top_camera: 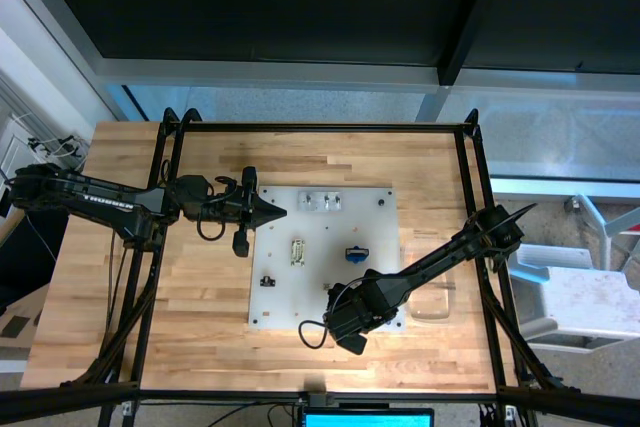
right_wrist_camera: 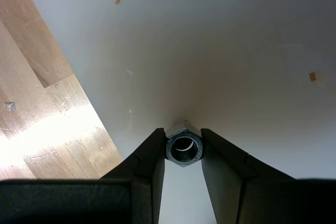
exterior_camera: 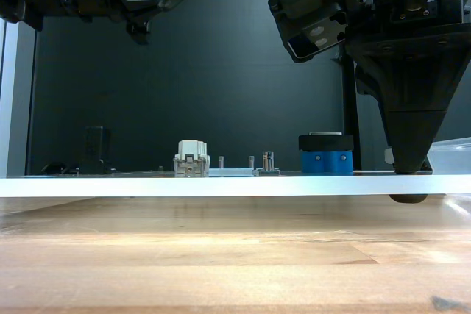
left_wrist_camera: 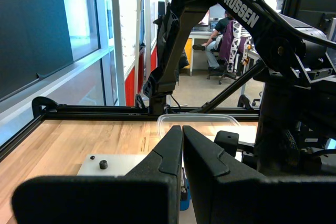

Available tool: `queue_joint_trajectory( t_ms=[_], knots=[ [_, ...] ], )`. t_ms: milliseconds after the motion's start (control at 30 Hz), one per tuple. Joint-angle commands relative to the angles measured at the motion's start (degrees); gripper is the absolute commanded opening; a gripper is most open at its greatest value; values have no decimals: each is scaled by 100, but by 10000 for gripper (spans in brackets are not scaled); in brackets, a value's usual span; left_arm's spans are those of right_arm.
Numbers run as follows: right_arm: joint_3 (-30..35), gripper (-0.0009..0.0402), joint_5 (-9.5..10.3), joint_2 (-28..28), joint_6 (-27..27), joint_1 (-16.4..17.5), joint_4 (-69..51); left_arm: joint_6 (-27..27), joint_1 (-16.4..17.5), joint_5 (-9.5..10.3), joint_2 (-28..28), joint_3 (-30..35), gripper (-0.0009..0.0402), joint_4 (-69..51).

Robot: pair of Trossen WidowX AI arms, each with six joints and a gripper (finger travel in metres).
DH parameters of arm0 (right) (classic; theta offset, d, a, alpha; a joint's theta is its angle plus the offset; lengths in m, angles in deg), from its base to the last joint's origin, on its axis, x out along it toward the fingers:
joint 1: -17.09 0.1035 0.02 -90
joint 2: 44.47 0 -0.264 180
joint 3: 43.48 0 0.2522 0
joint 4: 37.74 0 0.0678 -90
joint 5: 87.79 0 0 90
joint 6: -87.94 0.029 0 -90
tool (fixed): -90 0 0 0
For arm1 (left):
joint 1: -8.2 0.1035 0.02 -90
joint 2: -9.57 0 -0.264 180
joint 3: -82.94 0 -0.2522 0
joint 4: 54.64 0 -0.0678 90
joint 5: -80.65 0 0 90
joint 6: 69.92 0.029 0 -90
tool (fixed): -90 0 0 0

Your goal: Unfasten the M12 fastener and place in the container

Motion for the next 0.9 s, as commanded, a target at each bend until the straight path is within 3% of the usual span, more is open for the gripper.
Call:
queue_joint_trajectory(
  t_ms=[33,200,333,467,667,900],
  knots=[
    [-2,33,-31,-2,-15,-2,-17,0,0,-2,2,0,0,2],
    [-2,4,-24,-11,-17,0,-17,0,0,-2,2,0,0,2],
    [37,1,103,-22,-170,0,-17,0,2,-2,2,0,0,0],
    [52,3,105,-87,-713,2,-22,0,2,-2,2,0,0,0],
    [52,2,114,-251,-2175,9,-184,0,2,-2,2,0,0,0],
    [52,2,105,-557,-2302,15,-437,0,2,-2,2,0,0,0]
  ],
)
